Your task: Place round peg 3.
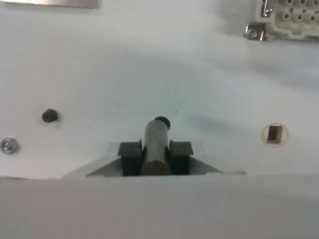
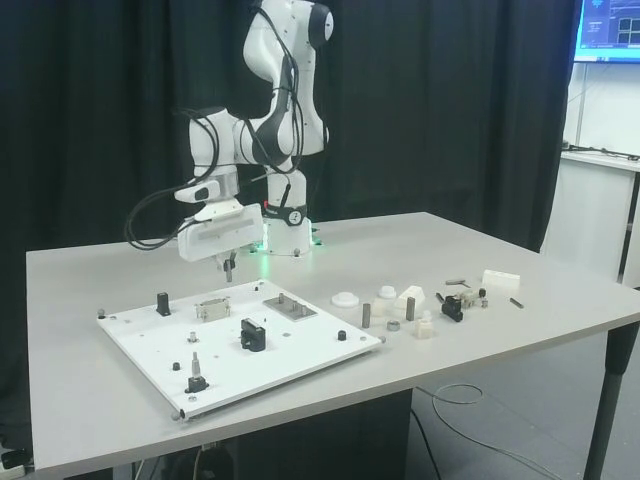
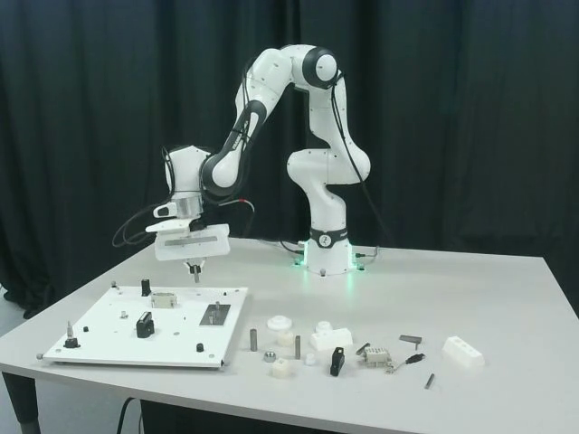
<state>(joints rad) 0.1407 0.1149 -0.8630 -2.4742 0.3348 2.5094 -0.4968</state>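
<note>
My gripper (image 1: pixel 155 155) is shut on a grey round peg (image 1: pixel 156 147), held upright between the black pads (image 1: pixel 130 155). Just past the peg's lower tip the wrist view shows a small black round hole (image 1: pixel 162 121) in the white board (image 1: pixel 149 74). In the first room view the gripper (image 2: pixel 229 266) hangs a short way above the far part of the white board (image 2: pixel 235 340), with the peg (image 2: pixel 229 270) pointing down. In the second room view the gripper (image 3: pixel 193 268) with the peg (image 3: pixel 194 272) sits above the board (image 3: pixel 149 330).
On the board stand a grey multi-pin connector (image 1: pixel 289 20), a black knob (image 1: pixel 49 116), a square slot (image 1: pixel 274 133), a black block (image 2: pixel 250 335) and a metal plate (image 2: pixel 290 305). Loose white and black parts (image 2: pixel 420 300) and an upright grey peg (image 2: pixel 366 314) lie beside the board.
</note>
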